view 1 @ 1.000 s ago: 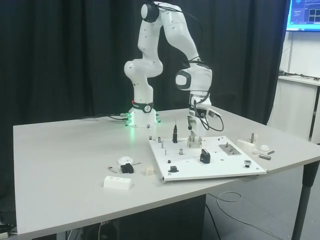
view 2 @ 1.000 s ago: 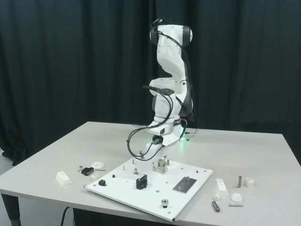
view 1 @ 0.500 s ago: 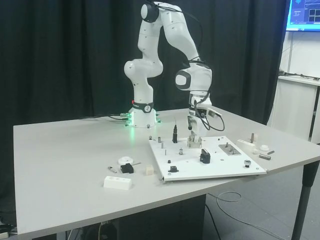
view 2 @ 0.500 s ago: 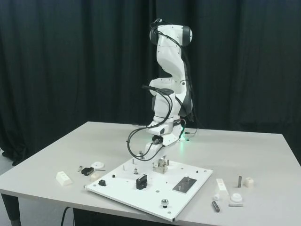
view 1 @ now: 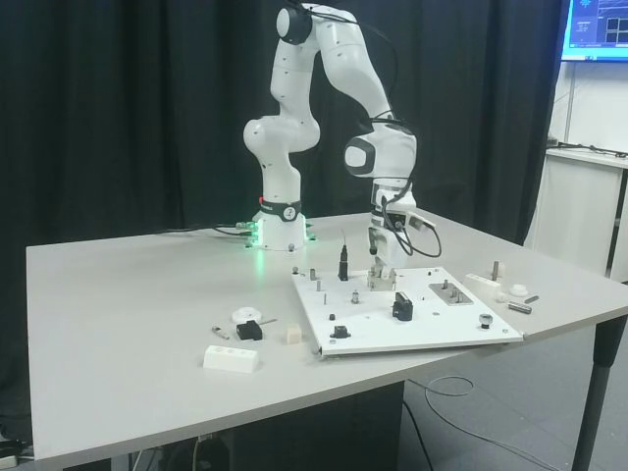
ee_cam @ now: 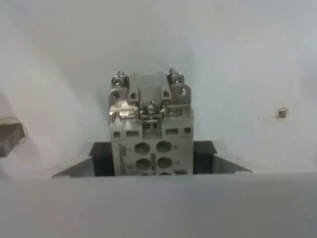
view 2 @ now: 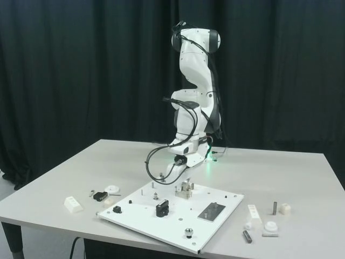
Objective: Remove waterproof.
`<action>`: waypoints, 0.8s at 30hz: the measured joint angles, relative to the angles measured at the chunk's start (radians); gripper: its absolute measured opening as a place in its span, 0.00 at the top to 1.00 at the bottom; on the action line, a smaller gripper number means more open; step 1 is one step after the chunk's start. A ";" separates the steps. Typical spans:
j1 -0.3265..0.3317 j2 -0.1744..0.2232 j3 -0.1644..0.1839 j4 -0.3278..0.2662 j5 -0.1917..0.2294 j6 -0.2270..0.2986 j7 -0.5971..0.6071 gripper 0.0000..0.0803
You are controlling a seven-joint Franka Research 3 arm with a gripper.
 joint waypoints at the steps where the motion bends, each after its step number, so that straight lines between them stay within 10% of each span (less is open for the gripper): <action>1: 0.000 0.000 0.000 0.001 0.000 -0.002 0.000 0.61; 24: -0.003 -0.006 0.001 0.018 0.005 -0.048 0.000 0.61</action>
